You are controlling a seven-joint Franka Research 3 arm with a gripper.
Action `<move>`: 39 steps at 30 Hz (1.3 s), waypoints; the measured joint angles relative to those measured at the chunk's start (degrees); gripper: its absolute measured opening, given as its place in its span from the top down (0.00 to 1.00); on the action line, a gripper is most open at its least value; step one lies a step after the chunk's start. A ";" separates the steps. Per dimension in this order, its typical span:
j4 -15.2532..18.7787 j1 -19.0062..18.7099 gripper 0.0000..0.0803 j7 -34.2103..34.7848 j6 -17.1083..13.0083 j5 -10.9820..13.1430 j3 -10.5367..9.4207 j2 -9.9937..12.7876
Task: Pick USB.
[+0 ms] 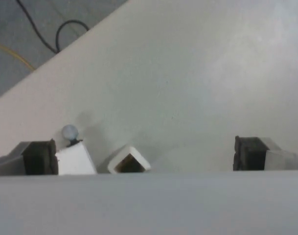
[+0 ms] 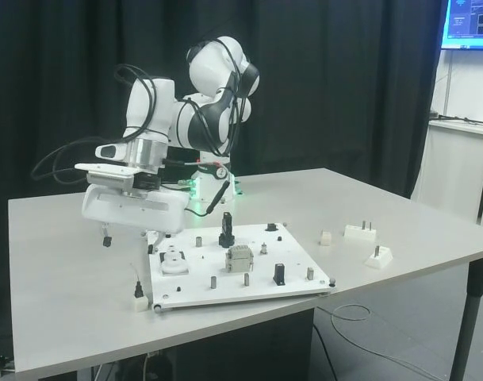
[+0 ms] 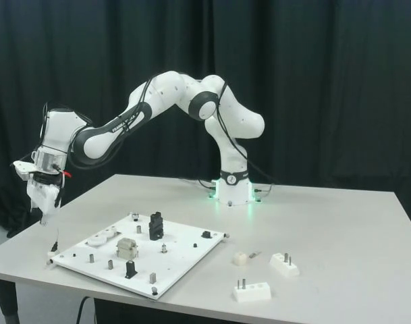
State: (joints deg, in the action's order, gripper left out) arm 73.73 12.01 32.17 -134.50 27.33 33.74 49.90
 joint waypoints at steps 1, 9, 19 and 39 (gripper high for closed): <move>-0.10 0.05 0.00 -1.19 0.09 -0.02 0.00 0.00; -0.87 0.82 0.00 -14.79 1.42 -0.14 0.00 0.00; -1.69 1.88 0.00 -25.08 4.06 -0.07 -0.27 0.00; -1.72 2.13 0.00 -36.56 6.80 0.36 -1.33 2.14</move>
State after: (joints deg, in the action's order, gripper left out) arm 72.01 14.14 -4.39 -127.70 27.69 32.41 52.05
